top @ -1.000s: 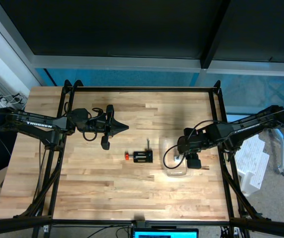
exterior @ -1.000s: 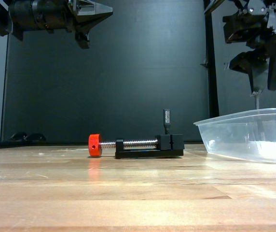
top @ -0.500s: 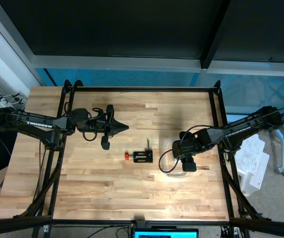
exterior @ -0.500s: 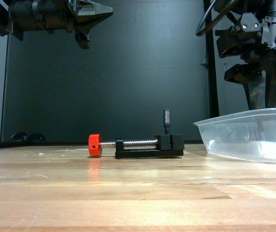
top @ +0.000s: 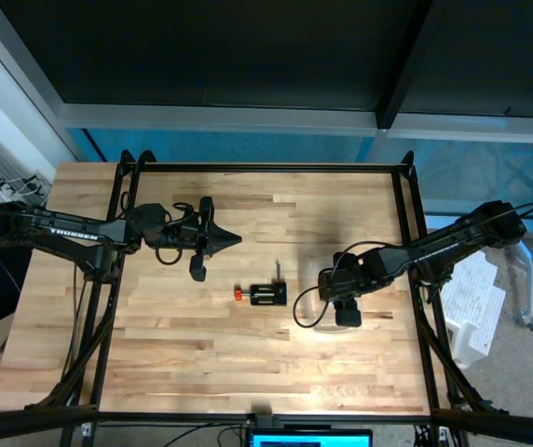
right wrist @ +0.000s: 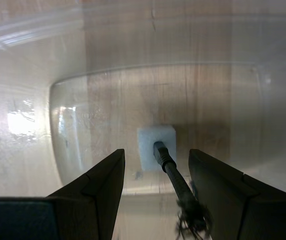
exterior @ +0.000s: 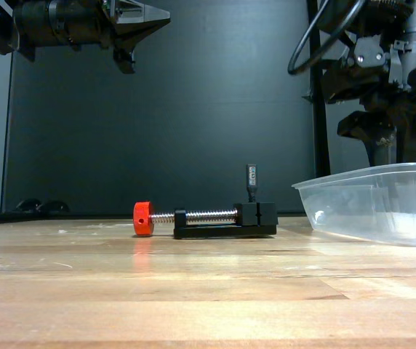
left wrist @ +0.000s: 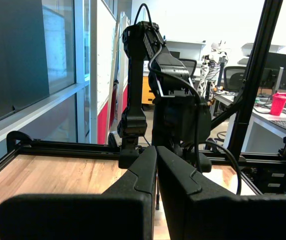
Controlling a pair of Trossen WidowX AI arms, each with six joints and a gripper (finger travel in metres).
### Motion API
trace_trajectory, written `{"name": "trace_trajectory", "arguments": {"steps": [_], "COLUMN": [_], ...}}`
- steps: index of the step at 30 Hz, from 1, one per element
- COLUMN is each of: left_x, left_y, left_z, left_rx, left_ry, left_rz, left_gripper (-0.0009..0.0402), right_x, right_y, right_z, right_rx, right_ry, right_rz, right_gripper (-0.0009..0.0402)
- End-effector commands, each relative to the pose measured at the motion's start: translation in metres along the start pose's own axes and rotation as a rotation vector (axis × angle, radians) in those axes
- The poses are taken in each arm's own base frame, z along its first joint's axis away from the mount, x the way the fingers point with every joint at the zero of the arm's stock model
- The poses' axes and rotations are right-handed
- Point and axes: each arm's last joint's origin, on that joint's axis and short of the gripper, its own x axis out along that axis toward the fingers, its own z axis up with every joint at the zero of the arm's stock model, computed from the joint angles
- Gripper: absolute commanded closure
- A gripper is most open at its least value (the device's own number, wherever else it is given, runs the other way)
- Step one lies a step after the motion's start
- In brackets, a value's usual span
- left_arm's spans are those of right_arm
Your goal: Pick the usb-c connector and install on the hub
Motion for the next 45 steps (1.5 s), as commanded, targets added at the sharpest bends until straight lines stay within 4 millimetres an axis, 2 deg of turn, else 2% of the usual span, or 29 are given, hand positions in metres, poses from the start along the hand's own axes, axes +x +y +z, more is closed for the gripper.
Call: {"name": "trace_trajectory", "arguments": {"steps": [1, 32, 45], "left_x": [0.0000, 0.0000, 0.0000], "left_y": [0.0000, 0.0000, 0.0001], "left_z": [0.0000, 0.0000, 0.0000], "left_rx": [0.000, 0.000, 0.000], "left_ry": [0.000, 0.000, 0.000], "left_rz": [0.000, 0.000, 0.000], "left_gripper": [0.0393, 0.0393, 0.0393], "right_x": [0.0046, 0.0121, 0.0136], "right_y": [-0.0001, -0.0001, 0.0006], "right_z": [-0.0022, -0.0075, -0.0085], "right_rx": [0.020, 0.049, 0.046], "right_ry": [-0.007, -0.022, -0.026], "right_rz": [0.002, -0.023, -0.020], "right_gripper": [0.0217, 0.0264, 0.0311]}}
